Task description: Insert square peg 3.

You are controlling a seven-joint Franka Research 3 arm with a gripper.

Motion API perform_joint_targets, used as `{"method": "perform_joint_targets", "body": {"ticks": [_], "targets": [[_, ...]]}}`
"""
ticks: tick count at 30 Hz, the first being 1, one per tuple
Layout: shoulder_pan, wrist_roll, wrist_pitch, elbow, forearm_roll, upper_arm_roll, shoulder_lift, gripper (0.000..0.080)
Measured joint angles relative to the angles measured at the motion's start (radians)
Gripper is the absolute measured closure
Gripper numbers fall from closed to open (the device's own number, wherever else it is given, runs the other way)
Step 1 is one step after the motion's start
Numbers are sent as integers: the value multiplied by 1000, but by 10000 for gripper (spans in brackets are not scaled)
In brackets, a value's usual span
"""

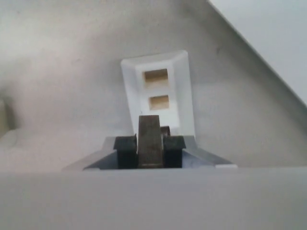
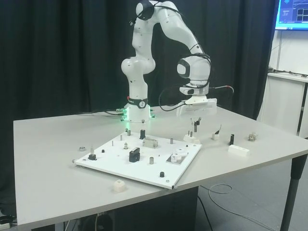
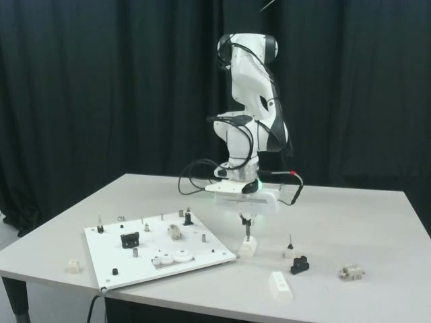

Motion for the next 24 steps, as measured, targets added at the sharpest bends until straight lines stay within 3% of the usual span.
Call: {"method": "perform_joint_targets", "body": {"ticks": [10,24], "targets": [[-1,0,-62,17,-37,-8,-39,692],[-1,0,-76,23,-71,-10,-54,692]]}}
